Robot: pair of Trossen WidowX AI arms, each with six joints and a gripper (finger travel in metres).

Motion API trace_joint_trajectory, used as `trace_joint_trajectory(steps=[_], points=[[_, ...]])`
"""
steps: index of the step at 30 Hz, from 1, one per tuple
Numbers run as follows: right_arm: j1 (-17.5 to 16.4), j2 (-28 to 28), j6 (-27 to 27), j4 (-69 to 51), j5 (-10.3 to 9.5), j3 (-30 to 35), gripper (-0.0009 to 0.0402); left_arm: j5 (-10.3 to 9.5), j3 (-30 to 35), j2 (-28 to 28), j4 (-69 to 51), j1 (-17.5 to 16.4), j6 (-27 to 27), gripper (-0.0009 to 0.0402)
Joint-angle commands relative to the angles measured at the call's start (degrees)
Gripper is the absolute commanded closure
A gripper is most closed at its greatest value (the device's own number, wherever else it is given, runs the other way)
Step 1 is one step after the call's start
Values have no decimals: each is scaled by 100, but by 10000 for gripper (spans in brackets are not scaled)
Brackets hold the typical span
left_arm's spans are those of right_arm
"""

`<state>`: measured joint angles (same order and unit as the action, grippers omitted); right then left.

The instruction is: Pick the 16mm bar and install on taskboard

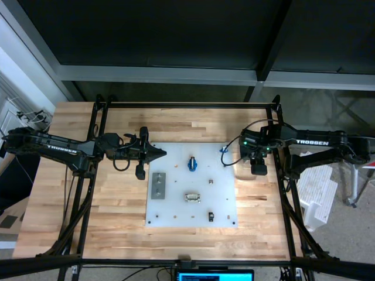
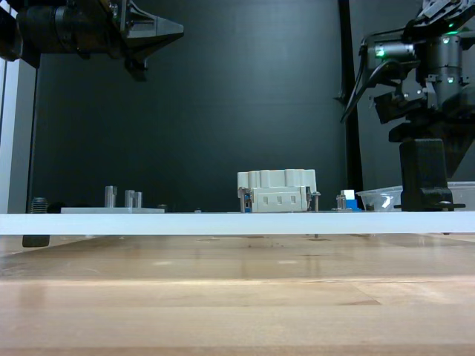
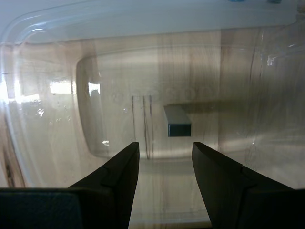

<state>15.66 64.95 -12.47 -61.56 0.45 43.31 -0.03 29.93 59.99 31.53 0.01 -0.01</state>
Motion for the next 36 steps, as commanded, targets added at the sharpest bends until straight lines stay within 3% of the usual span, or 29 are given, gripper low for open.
trace_joint_trajectory(steps=[1,8,11,36], points=[[50,131,-83,87,2,-15,240,0,2,2,2,0,0,393],[129,236,-203,269,22,-109,240,0,2,2,2,-2,0,393],[149,236,-205,306,153,-122,240,0,2,0,0,0,0,393],[199,273,-789,774,149,-472,240,0,2,0,0,-2,0,393]])
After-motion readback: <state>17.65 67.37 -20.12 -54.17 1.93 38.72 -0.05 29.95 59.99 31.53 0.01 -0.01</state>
